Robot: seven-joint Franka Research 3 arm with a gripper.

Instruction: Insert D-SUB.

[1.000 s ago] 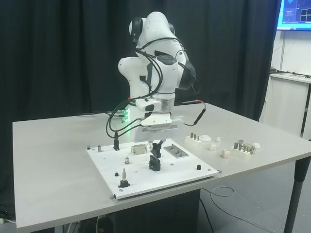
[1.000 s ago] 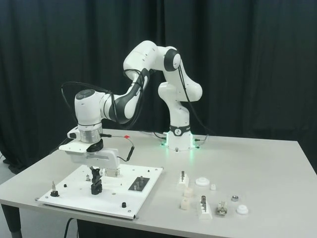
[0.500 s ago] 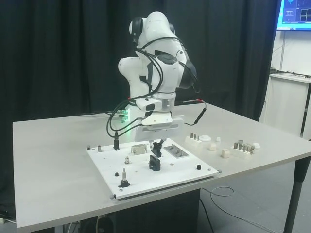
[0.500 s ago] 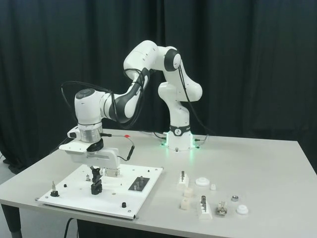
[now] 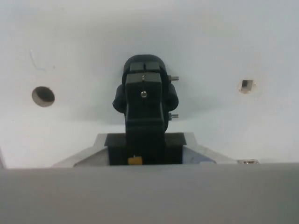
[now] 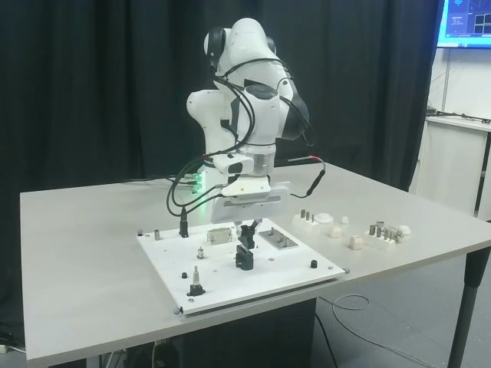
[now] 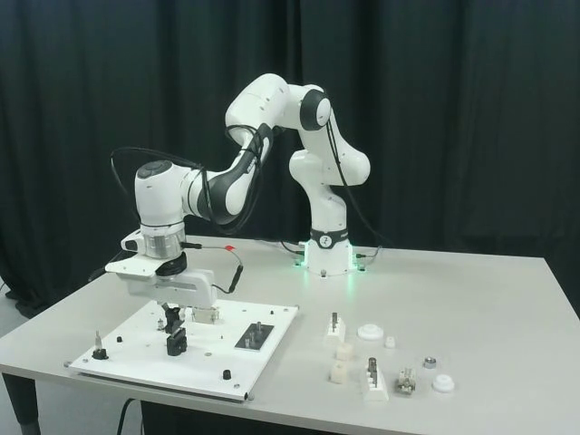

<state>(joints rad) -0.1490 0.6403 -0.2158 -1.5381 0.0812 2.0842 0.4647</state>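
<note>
Can't tell if my gripper [image 7: 172, 317] has let go; black D-SUB connector [image 5: 144, 98] sits right below my fingertips on the white board [image 6: 261, 272]. Any snag could yank it crooked.

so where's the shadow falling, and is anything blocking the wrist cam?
Wrist view: soft shadow on the white board around the black connector; a grey out-of-focus band of the hand blocks the lower edge. First room view: a bright screen at the top corner. Second room view: even light, black curtain.
</note>
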